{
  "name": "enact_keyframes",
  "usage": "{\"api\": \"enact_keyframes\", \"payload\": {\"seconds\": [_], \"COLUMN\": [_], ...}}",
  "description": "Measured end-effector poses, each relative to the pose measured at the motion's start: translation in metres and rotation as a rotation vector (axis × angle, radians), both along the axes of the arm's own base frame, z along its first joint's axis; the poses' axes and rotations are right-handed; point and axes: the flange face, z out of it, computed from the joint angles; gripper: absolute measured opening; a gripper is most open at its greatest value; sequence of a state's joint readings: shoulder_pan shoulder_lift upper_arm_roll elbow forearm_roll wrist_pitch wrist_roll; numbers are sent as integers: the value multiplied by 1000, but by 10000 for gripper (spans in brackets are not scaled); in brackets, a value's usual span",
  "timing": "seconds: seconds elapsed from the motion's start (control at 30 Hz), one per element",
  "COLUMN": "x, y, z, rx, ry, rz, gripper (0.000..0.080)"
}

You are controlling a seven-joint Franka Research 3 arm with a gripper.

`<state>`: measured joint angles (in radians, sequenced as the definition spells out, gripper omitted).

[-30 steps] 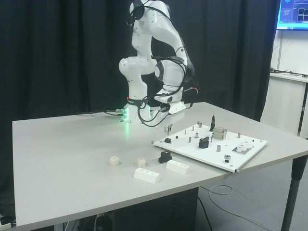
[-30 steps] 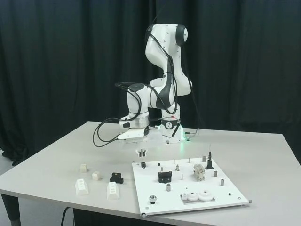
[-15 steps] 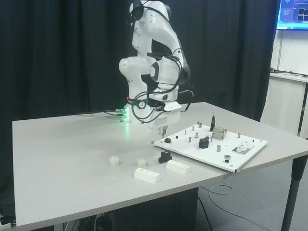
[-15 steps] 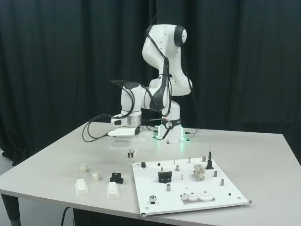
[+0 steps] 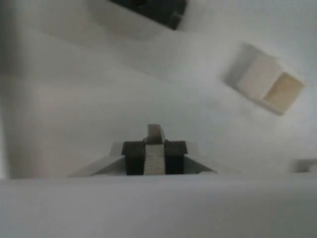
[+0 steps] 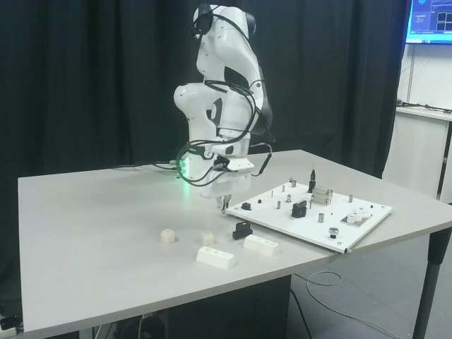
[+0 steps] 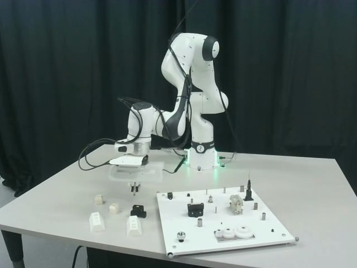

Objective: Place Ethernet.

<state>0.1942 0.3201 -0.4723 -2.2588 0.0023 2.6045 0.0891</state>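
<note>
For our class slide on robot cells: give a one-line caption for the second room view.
White arm holds its gripper low over the grey table, between the small loose parts and the white board.

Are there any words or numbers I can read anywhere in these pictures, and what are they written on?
None can be read.
Screen at the edge of the first room view: it shows marks, too small to read.
White board on the table: no label visible.
White arm: no readable writing.

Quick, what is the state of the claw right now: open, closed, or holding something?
Claw: closed, with nothing visibly held between the fingers; it hangs above the grey table.
</note>
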Motion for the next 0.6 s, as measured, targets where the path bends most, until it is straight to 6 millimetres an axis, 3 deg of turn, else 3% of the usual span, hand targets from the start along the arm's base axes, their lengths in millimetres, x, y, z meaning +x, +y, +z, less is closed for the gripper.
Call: {"api": "enact_keyframes", "payload": {"seconds": [0.43,0.47,0.6], "x": [13,14,17], "y": [-14,-14,-17], "z": [-17,-18,-19], "rx": [20,21,22], "ry": [15,18,25], "rz": [5,3,0], "gripper": [78,282,282]}}
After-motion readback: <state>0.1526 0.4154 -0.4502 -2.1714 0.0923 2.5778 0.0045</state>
